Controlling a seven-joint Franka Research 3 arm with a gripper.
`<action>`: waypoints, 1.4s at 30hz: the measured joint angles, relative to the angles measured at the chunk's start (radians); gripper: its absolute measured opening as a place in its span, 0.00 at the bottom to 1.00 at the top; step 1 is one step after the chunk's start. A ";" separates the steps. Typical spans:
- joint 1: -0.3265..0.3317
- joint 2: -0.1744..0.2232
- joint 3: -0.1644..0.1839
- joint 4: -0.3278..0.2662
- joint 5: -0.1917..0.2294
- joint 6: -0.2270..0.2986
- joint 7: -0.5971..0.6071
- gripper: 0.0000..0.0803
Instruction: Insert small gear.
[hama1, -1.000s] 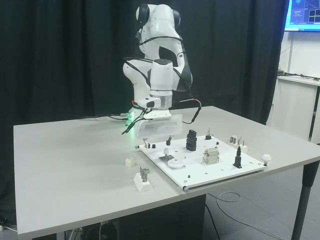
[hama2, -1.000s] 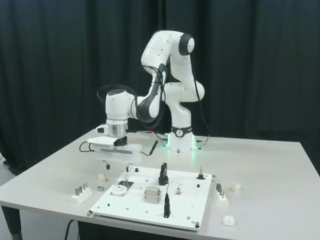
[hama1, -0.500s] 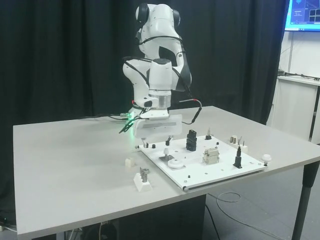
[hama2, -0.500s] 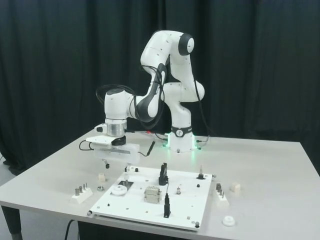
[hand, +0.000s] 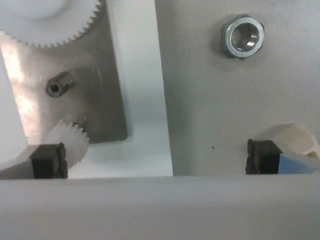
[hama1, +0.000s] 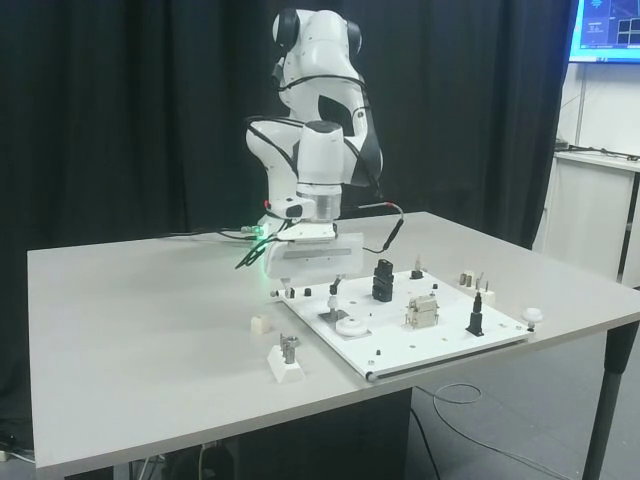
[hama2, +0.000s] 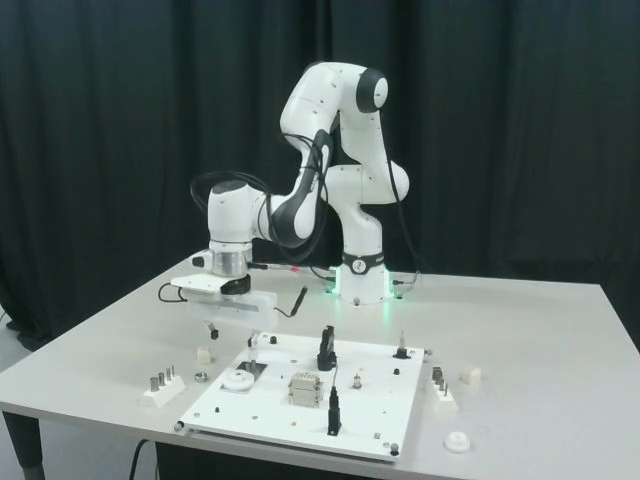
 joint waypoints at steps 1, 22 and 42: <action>0.000 0.002 0.000 0.001 0.000 0.000 0.000 1.00; -0.001 0.033 0.000 0.024 0.004 0.000 0.000 1.00; -0.006 0.066 0.000 0.029 0.004 0.003 -0.013 1.00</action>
